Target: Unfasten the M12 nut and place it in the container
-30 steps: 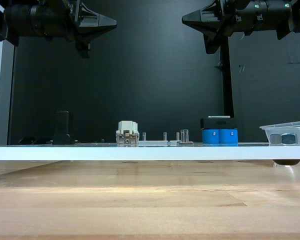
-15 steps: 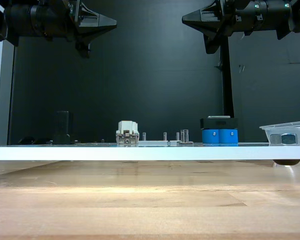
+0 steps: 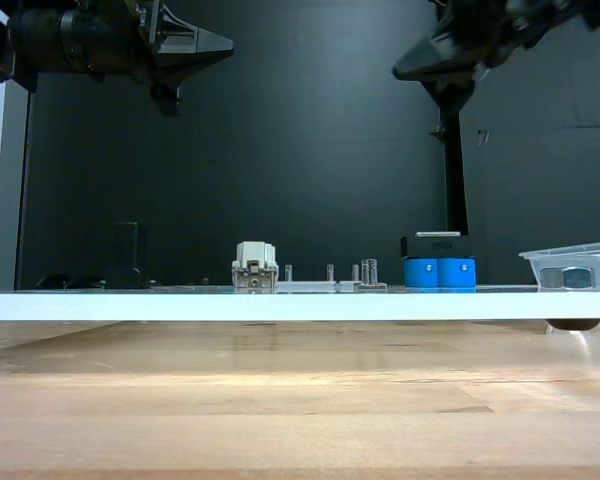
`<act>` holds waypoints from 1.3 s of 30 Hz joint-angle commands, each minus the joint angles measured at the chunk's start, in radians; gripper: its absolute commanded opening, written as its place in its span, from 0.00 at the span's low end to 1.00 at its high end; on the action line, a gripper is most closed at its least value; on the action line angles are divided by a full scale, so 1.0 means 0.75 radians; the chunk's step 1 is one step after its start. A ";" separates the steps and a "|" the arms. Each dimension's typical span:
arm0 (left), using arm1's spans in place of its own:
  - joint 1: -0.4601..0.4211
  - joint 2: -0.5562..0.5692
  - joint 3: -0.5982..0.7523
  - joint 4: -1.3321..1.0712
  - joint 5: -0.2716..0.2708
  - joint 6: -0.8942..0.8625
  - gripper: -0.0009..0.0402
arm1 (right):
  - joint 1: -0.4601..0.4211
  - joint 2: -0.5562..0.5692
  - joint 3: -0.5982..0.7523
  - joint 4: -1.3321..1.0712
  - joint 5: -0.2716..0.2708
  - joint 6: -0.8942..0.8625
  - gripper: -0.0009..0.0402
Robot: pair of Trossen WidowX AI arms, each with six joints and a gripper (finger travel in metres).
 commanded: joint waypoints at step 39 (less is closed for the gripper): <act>0.000 0.000 0.000 0.001 0.001 0.001 0.02 | 0.392 0.888 0.974 -1.220 -0.130 1.015 0.63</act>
